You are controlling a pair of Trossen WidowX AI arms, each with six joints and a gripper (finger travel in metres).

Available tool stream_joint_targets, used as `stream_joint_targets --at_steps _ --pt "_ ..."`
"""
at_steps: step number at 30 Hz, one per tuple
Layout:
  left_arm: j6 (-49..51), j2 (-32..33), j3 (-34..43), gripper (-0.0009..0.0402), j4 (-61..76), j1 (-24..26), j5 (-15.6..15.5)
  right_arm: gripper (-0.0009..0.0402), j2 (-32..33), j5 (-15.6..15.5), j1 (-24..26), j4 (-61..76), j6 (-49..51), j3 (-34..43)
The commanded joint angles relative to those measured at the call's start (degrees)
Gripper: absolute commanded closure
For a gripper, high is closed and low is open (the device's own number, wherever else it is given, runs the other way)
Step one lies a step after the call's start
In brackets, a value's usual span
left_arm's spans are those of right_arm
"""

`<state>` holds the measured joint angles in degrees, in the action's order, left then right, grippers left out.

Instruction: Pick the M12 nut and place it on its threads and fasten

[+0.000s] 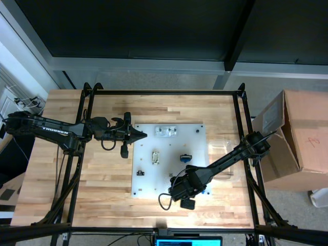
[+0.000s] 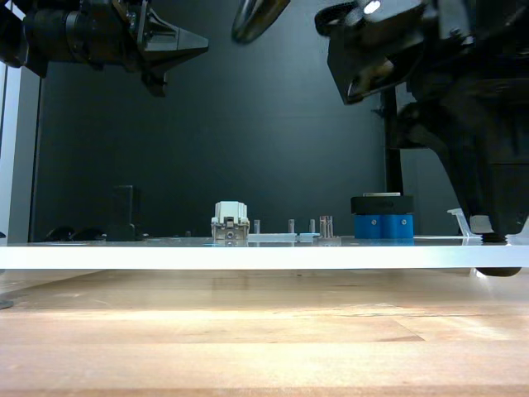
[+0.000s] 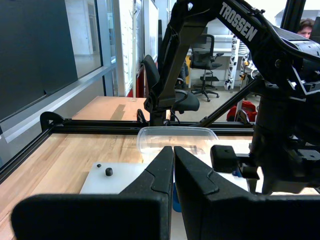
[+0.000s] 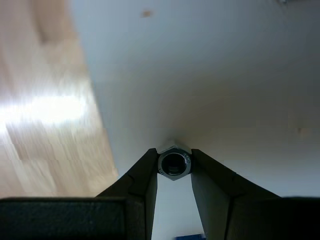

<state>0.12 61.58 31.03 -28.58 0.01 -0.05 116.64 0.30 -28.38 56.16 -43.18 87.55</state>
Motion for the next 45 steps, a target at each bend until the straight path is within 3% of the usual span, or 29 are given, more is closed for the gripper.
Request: stream_joint_targets --at_steps 1,6,14,26,45 --pt "0.0 0.0 0.0 0.0393 0.0 0.0 0.0 0.0362 0.0 0.1 0.0 0.1 -12.7 0.0" --pt "0.0 0.0 0.0 0.0393 0.0 0.0 0.0 0.0362 0.0 0.2 0.0 0.1 -32.2 0.0" --pt "0.0 0.0 0.0 0.0393 0.0 0.0 0.0 0.0362 0.0 0.2 0.0 0.1 -44.9 0.0" --pt "0.0 0.0 0.0 0.0393 0.0 0.0 0.0 0.0350 0.0 0.7 0.0 -0.1 -44.9 0.0" --pt "0.0 0.0 0.0 0.0393 0.0 0.0 0.0 0.0189 -1.6 0.8 -0.2 1.0 -44.2 1.0"
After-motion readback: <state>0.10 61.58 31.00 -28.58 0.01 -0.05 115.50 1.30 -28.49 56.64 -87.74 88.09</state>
